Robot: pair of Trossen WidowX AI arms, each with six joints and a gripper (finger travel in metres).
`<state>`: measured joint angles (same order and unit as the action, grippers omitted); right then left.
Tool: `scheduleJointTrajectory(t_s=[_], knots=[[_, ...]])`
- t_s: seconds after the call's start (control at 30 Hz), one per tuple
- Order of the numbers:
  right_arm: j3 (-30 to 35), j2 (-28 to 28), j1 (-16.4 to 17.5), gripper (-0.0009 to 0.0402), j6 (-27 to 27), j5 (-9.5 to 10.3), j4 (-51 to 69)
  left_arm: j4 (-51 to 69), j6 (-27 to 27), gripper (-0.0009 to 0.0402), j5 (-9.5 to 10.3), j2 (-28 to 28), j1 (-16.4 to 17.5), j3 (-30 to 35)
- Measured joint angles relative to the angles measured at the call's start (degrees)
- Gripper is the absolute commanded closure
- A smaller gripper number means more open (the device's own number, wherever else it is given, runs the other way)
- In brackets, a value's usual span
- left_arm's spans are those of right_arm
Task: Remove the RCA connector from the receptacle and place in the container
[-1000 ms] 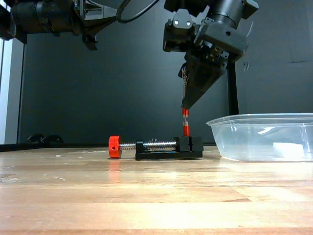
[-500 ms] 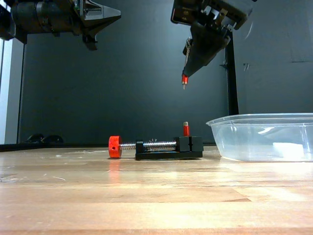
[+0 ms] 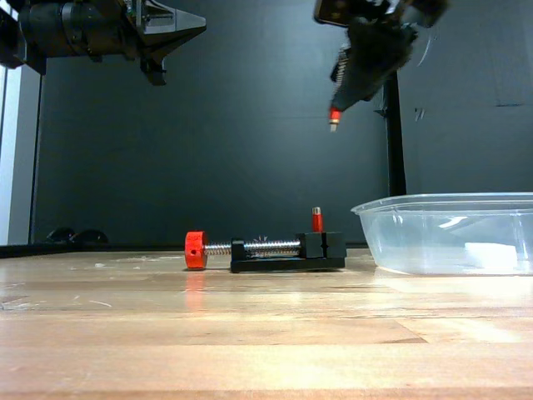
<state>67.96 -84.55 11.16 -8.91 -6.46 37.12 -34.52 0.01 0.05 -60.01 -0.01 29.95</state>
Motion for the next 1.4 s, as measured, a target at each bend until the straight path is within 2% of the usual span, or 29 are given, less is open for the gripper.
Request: scheduleJointTrajectory(t_s=[0.27, 0.43, 0.8, 1.1, 1.4], knots=[[-8.1, 6.8, 3.0, 0.039, -3.6, -0.31, 0.2, 0.0, 0.0, 0.0393, 0.0, 0.0, 0.0, 0.0], [-12.0, 10.1, 4.6, 0.0386, -5.1, -1.51, 0.7, 0.0, 0.0, 0.0393, 0.0, 0.0, 0.0, 0.0], [-20.5, 17.3, 5.4, 0.0369, -7.2, -1.53, 1.6, 0.0, 0.0, 0.0393, -0.02, 0.0, 0.0, 0.0], [-23.9, 18.5, 5.7, 0.0353, -7.2, -1.75, 5.1, 0.0, 0.0, 0.0393, 0.0, 0.0, 0.0, 0.0], [-24.5, 18.5, 5.9, 0.0311, -7.1, -1.75, 5.5, 0.0, 0.0, 0.0393, -0.02, 0.0, 0.0, 0.0]])
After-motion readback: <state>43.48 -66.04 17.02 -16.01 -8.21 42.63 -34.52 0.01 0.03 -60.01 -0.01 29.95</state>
